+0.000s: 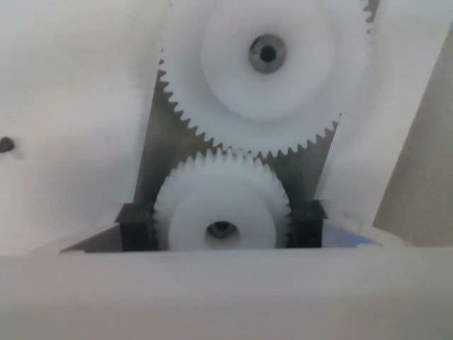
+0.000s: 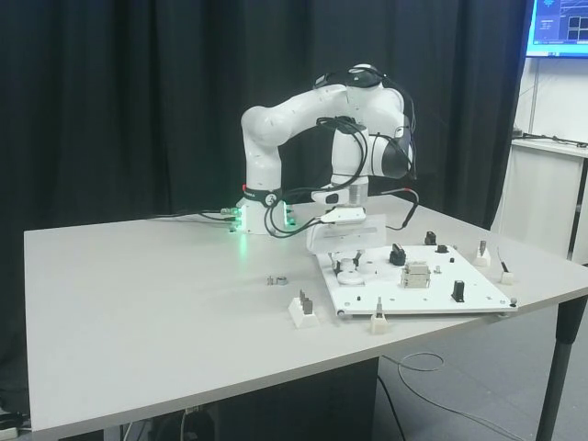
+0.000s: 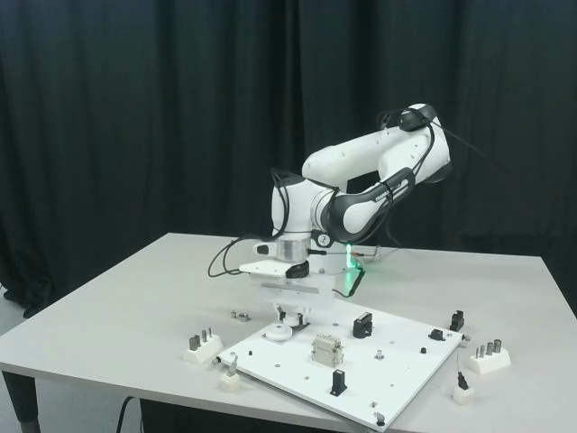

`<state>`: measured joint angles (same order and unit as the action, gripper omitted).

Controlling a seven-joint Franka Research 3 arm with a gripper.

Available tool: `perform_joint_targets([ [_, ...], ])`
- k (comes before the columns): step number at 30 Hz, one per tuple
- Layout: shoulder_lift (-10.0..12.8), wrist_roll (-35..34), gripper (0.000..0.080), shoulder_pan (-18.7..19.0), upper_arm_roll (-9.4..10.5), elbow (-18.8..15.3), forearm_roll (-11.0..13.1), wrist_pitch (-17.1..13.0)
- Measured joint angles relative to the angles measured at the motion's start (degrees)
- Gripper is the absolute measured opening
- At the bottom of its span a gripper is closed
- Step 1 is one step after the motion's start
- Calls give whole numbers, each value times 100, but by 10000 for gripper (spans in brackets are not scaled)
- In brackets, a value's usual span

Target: Insert medium gear.

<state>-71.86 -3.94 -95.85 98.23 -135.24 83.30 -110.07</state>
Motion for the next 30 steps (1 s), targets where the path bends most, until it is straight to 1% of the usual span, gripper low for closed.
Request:
perform_joint_targets([
  [7,0,-436,399,-51,-3,36,-6,79],
  [14,-1,-513,399,-157,-18,123,-83,234],
  [17,-2,-409,399,-209,-19,185,-154,302],
  [20,-9,-59,399,-271,-20,255,-240,382],
  [24,-10,326,399,-348,-19,327,-298,476],
  [30,-11,340,399,-412,-23,366,-309,563],
])
